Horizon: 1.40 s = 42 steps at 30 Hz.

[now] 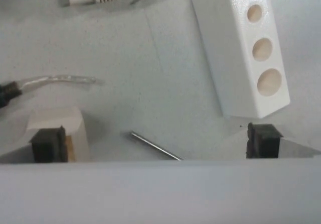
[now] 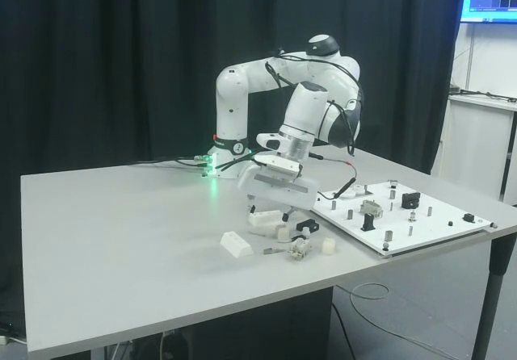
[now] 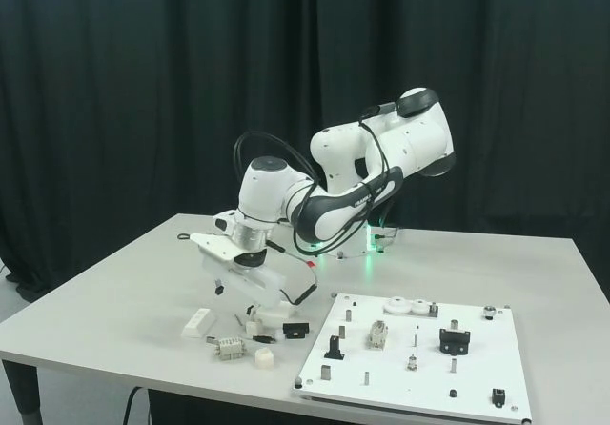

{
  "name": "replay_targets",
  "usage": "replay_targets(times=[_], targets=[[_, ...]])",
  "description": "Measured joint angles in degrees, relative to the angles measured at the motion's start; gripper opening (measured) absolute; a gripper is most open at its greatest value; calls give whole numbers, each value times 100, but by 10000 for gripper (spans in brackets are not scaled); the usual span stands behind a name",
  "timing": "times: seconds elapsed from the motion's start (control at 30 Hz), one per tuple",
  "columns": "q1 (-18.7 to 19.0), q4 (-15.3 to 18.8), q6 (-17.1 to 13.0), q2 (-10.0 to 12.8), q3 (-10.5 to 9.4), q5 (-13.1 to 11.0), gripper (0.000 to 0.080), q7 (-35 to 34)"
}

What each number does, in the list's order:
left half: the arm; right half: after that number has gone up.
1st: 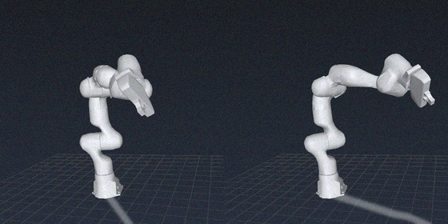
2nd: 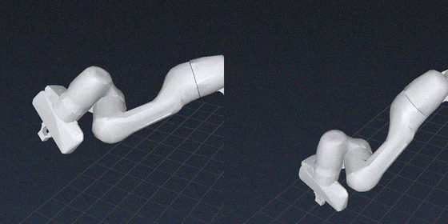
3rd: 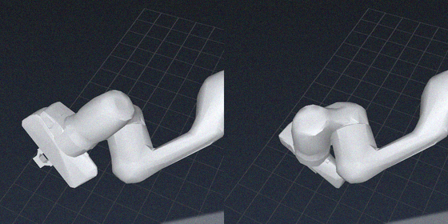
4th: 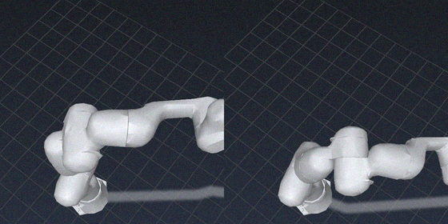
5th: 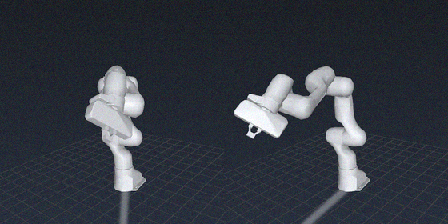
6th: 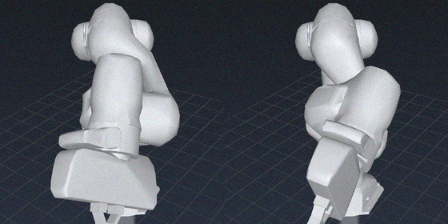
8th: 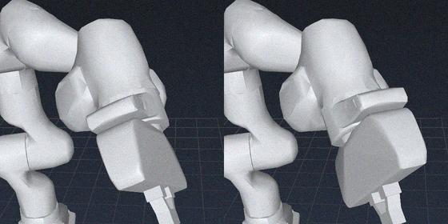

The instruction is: Remove round peg 2.

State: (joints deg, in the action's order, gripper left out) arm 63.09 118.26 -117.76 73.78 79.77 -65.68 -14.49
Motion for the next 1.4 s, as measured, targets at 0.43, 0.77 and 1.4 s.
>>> replay_targets(times=[0.43,0.77,1.4], targets=[[-6,8,-81,0,0,-4,800,0],[-23,8,-218,0,5,-21,800,0],[-91,-45,-325,-1,30,-133,800,0]])
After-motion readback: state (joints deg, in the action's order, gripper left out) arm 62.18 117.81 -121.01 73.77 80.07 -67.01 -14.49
